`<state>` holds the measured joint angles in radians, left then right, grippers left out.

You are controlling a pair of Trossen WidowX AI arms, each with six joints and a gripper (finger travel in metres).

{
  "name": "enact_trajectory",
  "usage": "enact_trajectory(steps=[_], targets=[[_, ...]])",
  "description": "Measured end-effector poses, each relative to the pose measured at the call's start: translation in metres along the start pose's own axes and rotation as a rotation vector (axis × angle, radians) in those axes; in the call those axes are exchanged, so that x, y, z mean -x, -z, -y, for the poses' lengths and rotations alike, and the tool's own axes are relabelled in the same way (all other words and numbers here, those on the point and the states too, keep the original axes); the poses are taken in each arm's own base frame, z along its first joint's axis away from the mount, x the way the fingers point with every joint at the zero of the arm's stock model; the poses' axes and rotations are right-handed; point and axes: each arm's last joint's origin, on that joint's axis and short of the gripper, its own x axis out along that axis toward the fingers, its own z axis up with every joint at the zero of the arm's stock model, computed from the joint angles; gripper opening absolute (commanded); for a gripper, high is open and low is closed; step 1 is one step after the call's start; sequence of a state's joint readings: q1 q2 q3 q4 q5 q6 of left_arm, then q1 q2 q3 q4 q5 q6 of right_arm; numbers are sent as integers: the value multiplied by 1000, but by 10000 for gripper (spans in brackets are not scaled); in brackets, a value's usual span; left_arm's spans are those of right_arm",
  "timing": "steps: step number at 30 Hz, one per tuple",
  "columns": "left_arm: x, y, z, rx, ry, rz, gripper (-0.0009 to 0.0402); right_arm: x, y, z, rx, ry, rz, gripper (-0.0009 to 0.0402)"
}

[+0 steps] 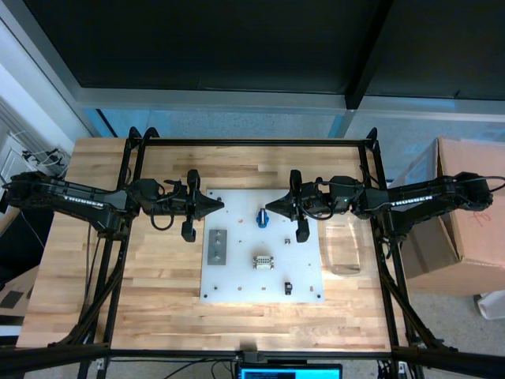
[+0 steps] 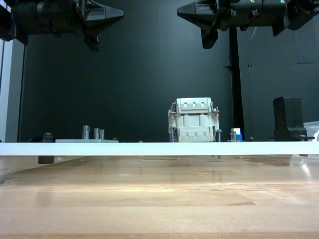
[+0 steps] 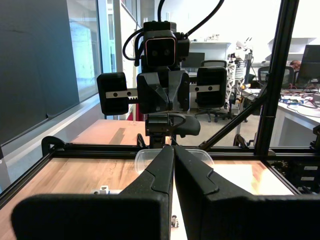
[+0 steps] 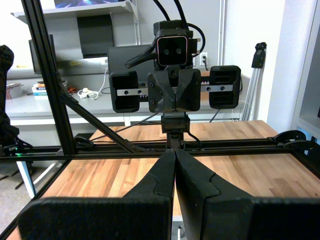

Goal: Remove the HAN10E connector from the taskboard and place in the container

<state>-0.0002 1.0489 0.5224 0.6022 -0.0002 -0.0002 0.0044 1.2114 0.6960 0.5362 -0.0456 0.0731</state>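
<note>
Clear container (image 1: 344, 251) sits on the surface (image 1: 118, 300) just beside the white board's (image 1: 237, 288) right edge. HAN10E connector (image 1: 263, 262), pale grey-beige block, stands upright in its seat near the board's ctr. My left pincer (image 1: 222, 203) & right pincer (image 1: 267, 209) hover high over the board's far half, tips facing ea. other, both pressed closed w/ nothing gripped.

A pale wooden table (image 1: 158, 316) stood inside a black metal frame (image 1: 252, 143), with a dark panel (image 2: 139, 74) behind it and a cardboard box (image 1: 465, 213) just beside its right edge. Past the frame, tall windows (image 3: 85, 55) let daylight in along one side, a cluttered white desk (image 3: 300, 105) stood near them, and on the opposite side a monitor (image 4: 127, 57) sat on a grey desk (image 4: 30, 107) under a shelf (image 4: 75, 12), by a white wall (image 4: 240, 30)
</note>
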Motion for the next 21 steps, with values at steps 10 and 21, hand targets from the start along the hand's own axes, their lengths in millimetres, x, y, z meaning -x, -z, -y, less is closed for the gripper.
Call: enact_trajectory(steps=[10, 21], targets=[[0, 0, 0, 0, 0, 0, 0, 0, 0, 0, 0, -1, 0, 0], [0, 0, 0, 0, 0, 0, 0, -10, -13, -19, -15, -1, -226, 0]])
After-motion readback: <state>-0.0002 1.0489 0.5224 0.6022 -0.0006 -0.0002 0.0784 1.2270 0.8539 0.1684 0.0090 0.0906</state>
